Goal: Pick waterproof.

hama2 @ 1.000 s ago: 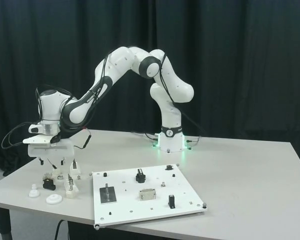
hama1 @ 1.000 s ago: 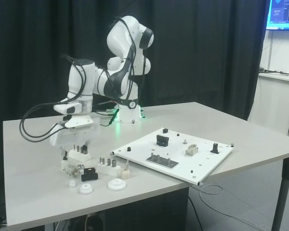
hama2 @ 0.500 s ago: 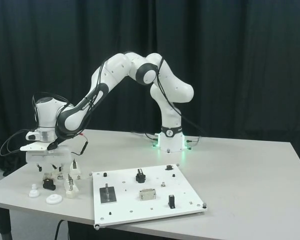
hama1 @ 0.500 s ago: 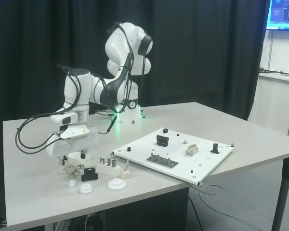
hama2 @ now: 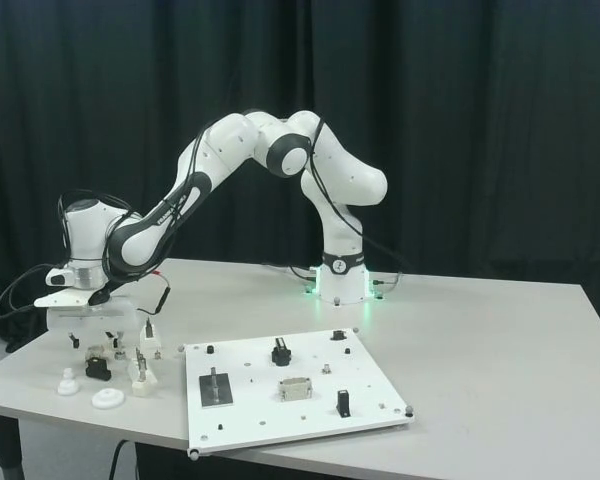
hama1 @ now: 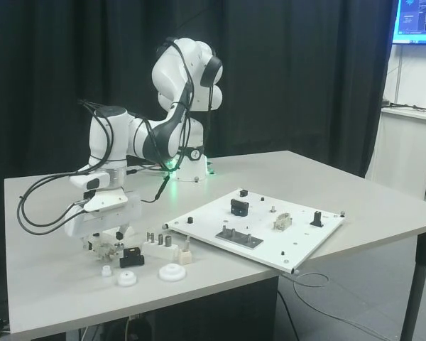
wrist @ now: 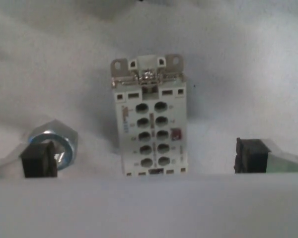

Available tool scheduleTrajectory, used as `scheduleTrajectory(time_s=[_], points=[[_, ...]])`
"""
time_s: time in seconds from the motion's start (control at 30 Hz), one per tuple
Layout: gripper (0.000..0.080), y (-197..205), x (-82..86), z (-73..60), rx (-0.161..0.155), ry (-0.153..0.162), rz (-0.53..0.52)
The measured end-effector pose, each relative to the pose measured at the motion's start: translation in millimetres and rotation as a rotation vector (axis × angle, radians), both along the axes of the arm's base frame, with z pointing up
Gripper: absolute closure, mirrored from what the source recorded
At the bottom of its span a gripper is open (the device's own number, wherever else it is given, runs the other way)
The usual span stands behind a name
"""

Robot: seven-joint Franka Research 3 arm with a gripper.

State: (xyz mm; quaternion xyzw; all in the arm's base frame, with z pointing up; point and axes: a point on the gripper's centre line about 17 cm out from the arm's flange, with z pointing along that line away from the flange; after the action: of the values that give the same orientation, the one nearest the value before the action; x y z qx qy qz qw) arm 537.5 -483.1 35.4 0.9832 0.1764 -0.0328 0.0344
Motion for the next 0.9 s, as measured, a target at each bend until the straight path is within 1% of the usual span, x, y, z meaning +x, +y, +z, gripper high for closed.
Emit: scheduleTrajectory(time_s=[0.6, 0.63, 0.8, 0.83, 0.9], points=[[0.0003, -2, 9.1, -9.7, 0.018, -0.023, -0.011], [0.0026, -2, 9.4, -10.0, 0.018, -0.024, -0.008], [0.0026, -3, 9.8, -11.8, 0.017, -0.023, -0.005], [0.0200, -3, 9.9, -12.3, 0.017, -0.023, -0.005], [0.0200, -3, 10.3, -13.2, 0.017, -0.022, -0.004]])
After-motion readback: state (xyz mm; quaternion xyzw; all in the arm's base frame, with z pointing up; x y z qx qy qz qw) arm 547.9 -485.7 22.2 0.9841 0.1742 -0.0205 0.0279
